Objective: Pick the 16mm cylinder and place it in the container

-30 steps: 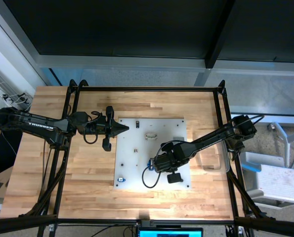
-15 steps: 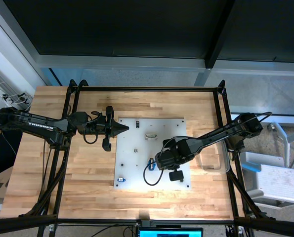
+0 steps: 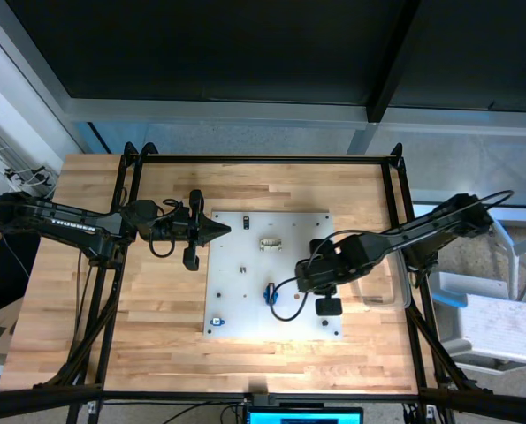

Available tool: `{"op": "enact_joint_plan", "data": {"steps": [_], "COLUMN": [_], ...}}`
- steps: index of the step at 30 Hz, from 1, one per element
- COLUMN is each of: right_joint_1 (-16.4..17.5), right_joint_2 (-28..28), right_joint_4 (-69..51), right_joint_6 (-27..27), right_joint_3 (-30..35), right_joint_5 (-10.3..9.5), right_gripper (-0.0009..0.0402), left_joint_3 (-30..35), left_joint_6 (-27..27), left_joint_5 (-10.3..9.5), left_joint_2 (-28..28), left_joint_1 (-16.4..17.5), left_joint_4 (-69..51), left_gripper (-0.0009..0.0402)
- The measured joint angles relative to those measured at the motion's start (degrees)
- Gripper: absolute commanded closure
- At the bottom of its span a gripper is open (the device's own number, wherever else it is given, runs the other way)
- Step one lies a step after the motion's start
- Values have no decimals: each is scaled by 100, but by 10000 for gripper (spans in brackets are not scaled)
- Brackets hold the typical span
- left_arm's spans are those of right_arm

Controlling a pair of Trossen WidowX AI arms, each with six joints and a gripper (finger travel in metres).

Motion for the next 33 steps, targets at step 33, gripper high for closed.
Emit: {"op": "enact_joint_plan", "data": {"steps": [33], "right_joint_1": [55], "right_joint_2": [-2516], "right_joint_4": [-1012], "right_joint_6": [1478], "right_joint_3": [-1875], "right_joint_5": [-118], "right_gripper": [370], "left_joint_3": [0], "left_joint_6": [-2], "left_joint_5": [0], "left_joint_2": [0], "left_joint_1": [0], "left_joint_4": [0], "left_gripper": [393]}}
